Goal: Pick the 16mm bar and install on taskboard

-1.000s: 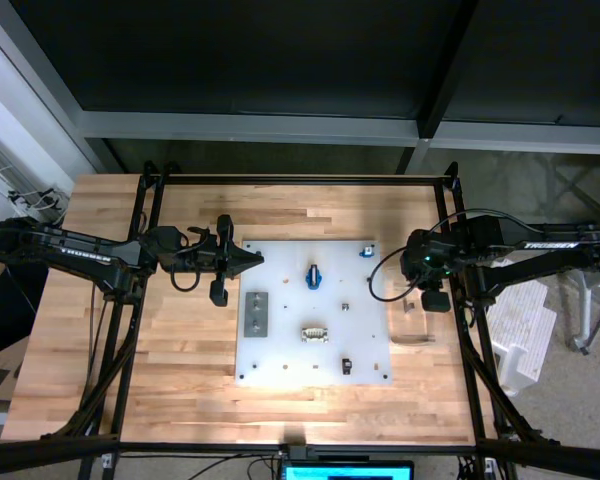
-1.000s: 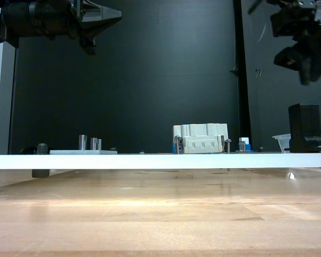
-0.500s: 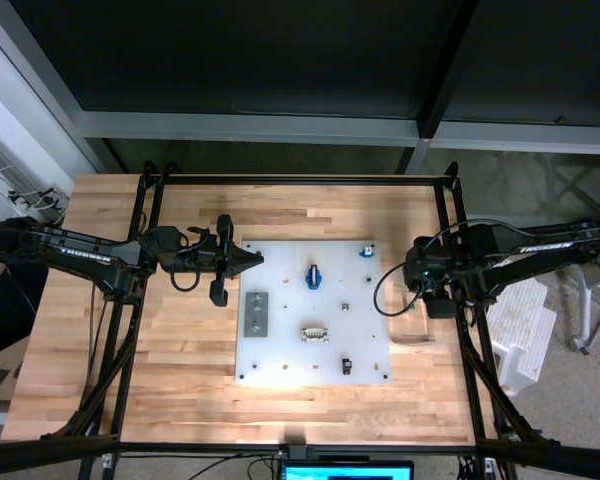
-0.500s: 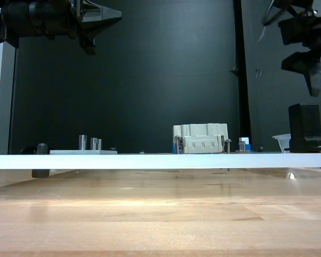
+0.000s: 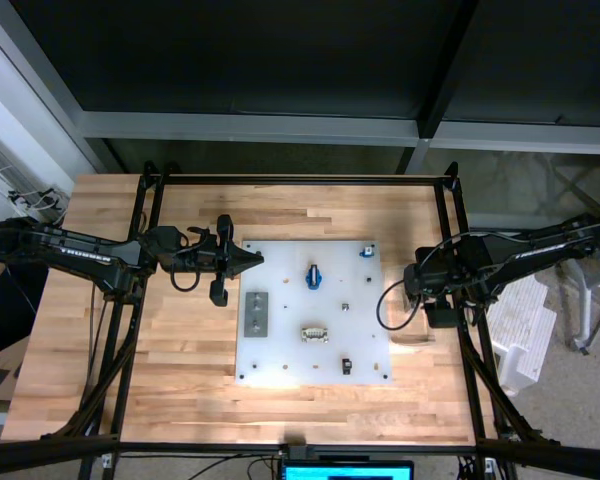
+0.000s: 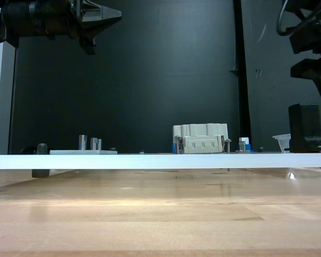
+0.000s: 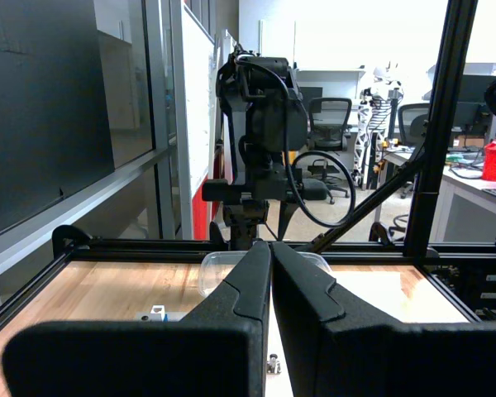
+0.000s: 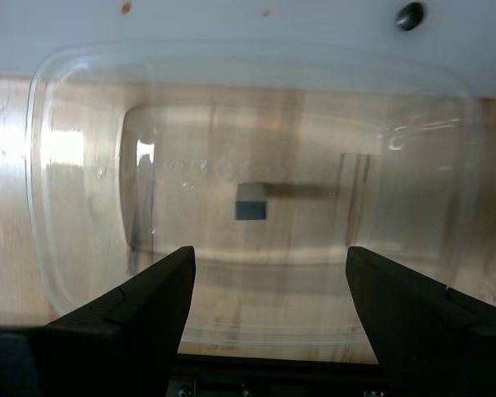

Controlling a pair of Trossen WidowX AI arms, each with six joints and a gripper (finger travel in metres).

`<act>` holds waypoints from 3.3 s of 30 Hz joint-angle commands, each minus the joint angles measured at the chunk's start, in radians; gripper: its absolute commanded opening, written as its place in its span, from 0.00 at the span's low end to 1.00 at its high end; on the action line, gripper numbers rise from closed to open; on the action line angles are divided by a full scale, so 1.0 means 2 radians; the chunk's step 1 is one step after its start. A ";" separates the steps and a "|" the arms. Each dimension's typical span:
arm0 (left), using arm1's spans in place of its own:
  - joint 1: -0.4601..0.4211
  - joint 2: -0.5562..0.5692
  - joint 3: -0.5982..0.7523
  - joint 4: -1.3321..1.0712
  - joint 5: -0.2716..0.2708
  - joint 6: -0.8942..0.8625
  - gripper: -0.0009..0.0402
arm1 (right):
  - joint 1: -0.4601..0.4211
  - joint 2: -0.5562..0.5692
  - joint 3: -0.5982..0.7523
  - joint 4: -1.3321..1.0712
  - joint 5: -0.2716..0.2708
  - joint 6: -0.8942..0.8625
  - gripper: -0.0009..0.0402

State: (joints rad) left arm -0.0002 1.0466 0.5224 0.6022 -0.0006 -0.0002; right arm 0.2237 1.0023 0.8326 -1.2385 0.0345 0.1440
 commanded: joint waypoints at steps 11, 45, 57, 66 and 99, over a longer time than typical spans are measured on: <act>0.000 0.000 0.000 0.000 0.000 0.000 0.02 | 0.022 0.019 -0.013 0.019 0.000 0.018 0.61; 0.000 0.000 0.000 0.000 0.000 0.000 0.02 | 0.040 0.037 -0.101 0.131 0.026 0.083 0.59; 0.000 0.000 0.000 0.000 0.000 0.000 0.02 | 0.041 0.050 -0.121 0.163 0.025 0.094 0.59; 0.000 0.000 0.000 0.000 0.000 0.000 0.02 | 0.041 0.050 -0.121 0.162 0.025 0.094 0.52; 0.000 0.000 0.000 0.000 0.000 0.000 0.02 | 0.040 0.049 -0.110 0.151 0.026 0.094 0.03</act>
State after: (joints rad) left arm -0.0002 1.0466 0.5228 0.6022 -0.0006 -0.0002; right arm 0.3031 1.0996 0.6033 -0.9264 0.0853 0.3347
